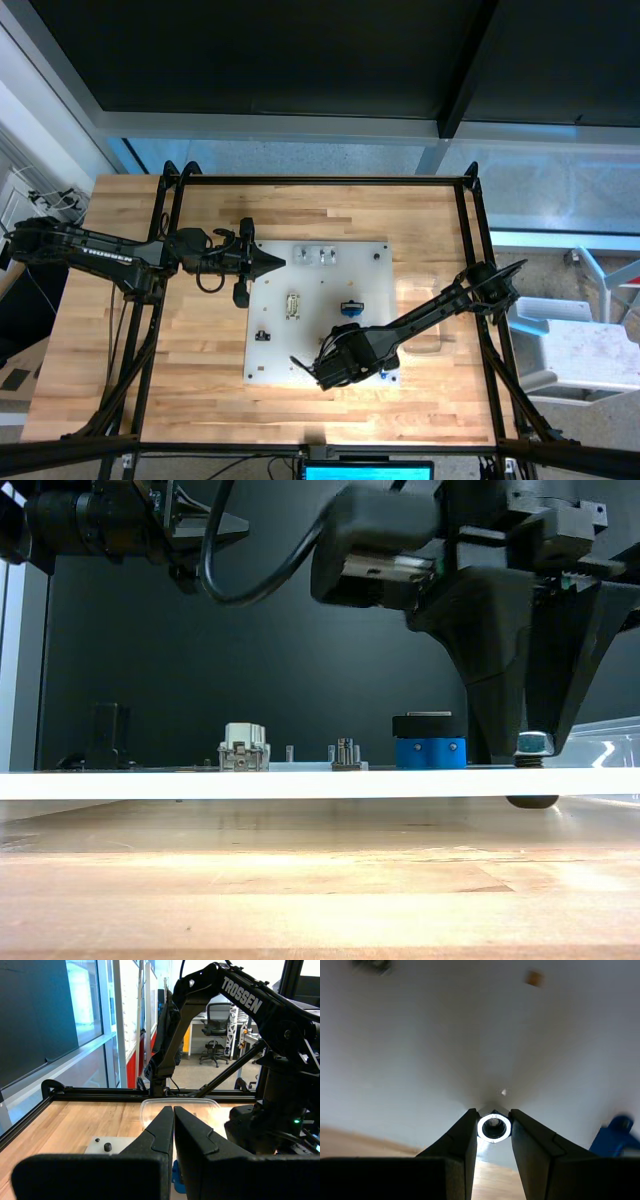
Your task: Pick the M12 fastener and fasten on the M12 threads
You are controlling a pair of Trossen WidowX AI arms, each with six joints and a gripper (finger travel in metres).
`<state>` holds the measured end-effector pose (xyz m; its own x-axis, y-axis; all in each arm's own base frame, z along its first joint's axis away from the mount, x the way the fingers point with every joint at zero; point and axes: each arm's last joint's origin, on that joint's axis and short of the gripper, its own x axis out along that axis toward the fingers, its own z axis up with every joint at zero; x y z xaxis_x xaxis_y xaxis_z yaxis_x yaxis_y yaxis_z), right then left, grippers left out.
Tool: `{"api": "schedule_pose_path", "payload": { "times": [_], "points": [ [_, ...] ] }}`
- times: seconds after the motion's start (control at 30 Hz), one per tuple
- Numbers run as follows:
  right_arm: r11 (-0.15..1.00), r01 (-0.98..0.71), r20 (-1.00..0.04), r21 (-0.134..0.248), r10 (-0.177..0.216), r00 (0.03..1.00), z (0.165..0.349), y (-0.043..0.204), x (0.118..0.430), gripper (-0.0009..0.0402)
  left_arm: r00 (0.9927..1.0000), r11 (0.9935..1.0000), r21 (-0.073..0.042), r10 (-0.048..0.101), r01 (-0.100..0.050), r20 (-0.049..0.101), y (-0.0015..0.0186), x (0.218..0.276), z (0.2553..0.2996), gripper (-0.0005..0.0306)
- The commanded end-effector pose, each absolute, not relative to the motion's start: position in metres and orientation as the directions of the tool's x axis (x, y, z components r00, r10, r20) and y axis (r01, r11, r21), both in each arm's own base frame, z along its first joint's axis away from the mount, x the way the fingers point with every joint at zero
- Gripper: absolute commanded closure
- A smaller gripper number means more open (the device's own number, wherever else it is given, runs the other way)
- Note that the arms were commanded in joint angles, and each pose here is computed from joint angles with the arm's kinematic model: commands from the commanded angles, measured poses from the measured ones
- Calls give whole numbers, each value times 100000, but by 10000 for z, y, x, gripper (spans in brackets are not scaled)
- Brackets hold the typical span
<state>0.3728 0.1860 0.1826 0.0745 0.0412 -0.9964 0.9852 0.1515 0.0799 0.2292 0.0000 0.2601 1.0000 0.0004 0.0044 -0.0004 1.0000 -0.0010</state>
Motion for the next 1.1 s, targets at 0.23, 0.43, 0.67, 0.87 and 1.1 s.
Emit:
{"api": "schedule_pose_path", "payload": {
  "times": [0.23, 0.43, 0.67, 0.87, 1.1],
  "points": [
    [-34047, 93824, -99598, 6145, 4049, 7993, 1825, 1861, 3733, 370, 99999, 100000, -96, 38, -38, 515, 0, 2292, 2602, 300],
    [-62916, 77639, -99591, 3704, 4083, 8061, 1826, 1862, 3733, 370, 99999, 100000, -58, 38, -38, 515, 0, 2292, 2602, 300],
    [-85690, 51544, -99591, 687, 4058, 8073, 1826, 1866, 3731, 370, 99999, 100000, -95, 0, 0, 515, 0, 2292, 2602, 300],
    [-89796, 43999, -99583, 820, 3263, 8514, 1826, 1867, 3731, 370, 99999, 100000, -58, 38, -38, 515, 0, 2292, 2602, 300],
    [-89078, 45437, -99564, 811, 3505, 8648, 1826, 1869, 3733, 370, 99999, 100000, -96, 76, -76, 515, 1, 2292, 2602, 300]
  ]
}}
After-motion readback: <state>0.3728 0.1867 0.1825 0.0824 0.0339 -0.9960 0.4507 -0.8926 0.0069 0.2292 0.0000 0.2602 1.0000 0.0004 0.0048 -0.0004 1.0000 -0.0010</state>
